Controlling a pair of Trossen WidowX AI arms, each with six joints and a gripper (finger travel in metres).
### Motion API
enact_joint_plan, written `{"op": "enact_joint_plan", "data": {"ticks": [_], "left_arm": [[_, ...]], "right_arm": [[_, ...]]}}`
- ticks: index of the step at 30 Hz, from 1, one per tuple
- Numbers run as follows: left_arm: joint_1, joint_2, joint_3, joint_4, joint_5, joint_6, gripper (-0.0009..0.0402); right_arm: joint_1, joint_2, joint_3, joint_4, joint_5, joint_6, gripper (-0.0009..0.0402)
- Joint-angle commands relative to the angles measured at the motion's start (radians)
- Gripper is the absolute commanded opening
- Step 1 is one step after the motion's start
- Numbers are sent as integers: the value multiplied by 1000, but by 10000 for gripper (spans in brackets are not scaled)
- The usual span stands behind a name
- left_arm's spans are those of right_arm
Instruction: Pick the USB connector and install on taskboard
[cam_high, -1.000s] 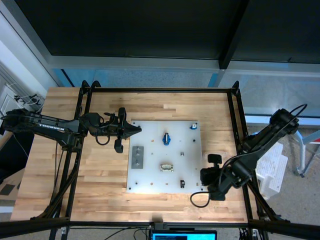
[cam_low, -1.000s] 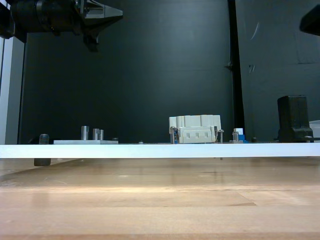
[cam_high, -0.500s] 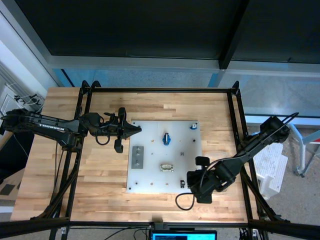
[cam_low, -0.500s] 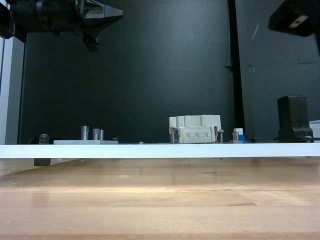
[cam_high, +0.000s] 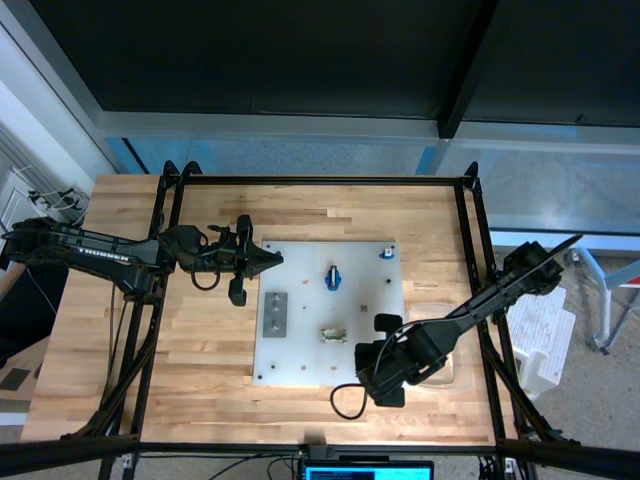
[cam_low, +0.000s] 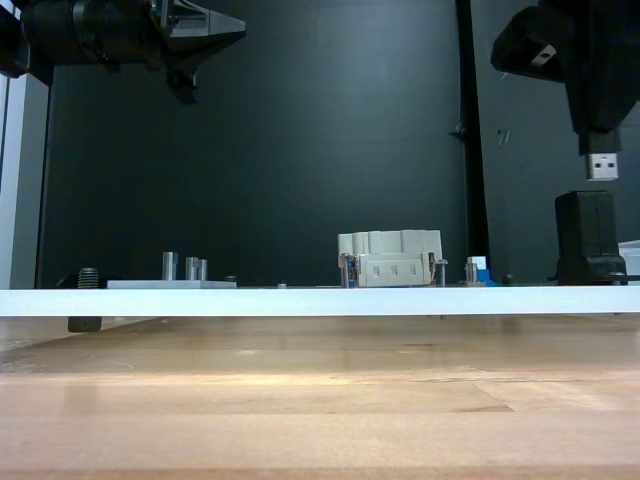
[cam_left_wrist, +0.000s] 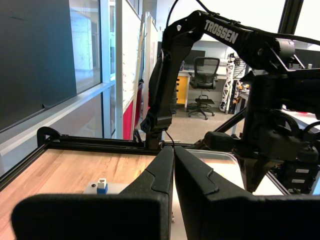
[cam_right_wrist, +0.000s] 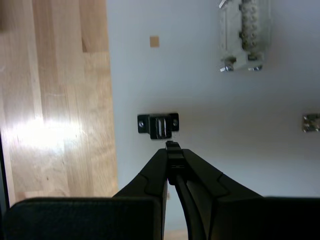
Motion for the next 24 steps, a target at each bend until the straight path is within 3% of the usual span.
{"op": "enact_joint_plan", "data": {"ticks": [1,24], "left_arm": [[0,0,0,0,0,0,0],[0,0,0,0,0,0,0]], "right_arm": [[-8,21,16,1,0,-11,0],[-18,43,19,27,-5,-20,0]]}}
